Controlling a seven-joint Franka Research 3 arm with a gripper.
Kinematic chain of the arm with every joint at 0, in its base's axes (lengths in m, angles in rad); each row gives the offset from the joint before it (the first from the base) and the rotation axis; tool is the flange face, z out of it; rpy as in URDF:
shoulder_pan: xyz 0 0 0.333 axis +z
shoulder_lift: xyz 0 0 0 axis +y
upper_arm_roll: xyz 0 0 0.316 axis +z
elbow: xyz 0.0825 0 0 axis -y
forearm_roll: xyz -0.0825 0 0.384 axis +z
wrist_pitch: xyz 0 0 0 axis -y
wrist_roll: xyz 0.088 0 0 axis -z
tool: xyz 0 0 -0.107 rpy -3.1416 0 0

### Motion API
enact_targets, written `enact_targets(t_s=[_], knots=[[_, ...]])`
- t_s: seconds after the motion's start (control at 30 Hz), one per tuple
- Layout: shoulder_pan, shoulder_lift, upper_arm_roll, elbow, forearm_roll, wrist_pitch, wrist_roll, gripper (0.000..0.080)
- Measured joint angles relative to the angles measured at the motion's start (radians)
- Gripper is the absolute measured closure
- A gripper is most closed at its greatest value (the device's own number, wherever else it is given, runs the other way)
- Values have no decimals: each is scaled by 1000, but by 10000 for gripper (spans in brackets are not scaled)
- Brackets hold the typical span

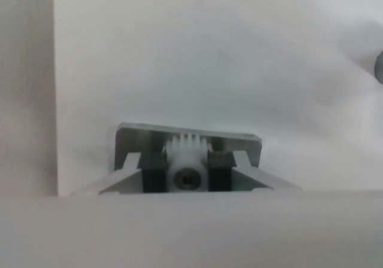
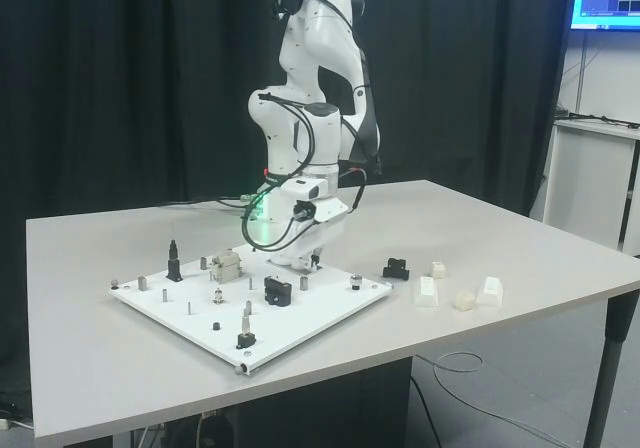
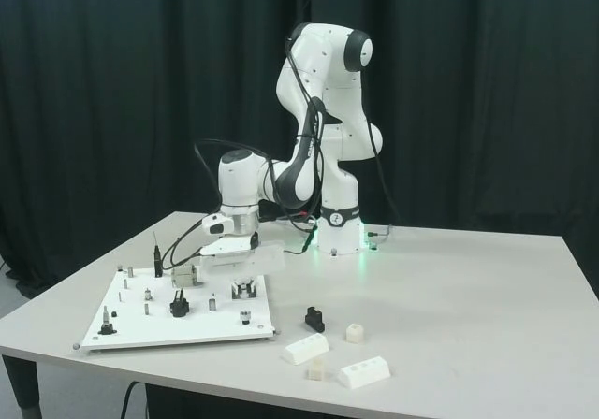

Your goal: Remove small gear.

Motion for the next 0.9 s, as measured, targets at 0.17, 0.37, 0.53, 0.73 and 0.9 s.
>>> enact_targets(t_s=[0.17, 0.37, 0.53, 0.73, 0.9], knots=[[0, 0, 0, 0, 0, 0, 46, 666], [0, 0, 0, 0, 0, 0, 70, 666], [1, 0, 0, 0, -7, 0, 57, 666], [3, 0, 1, 0, -29, 1, -3, 666], [3, 0, 1, 0, -29, 2, -3, 666]])
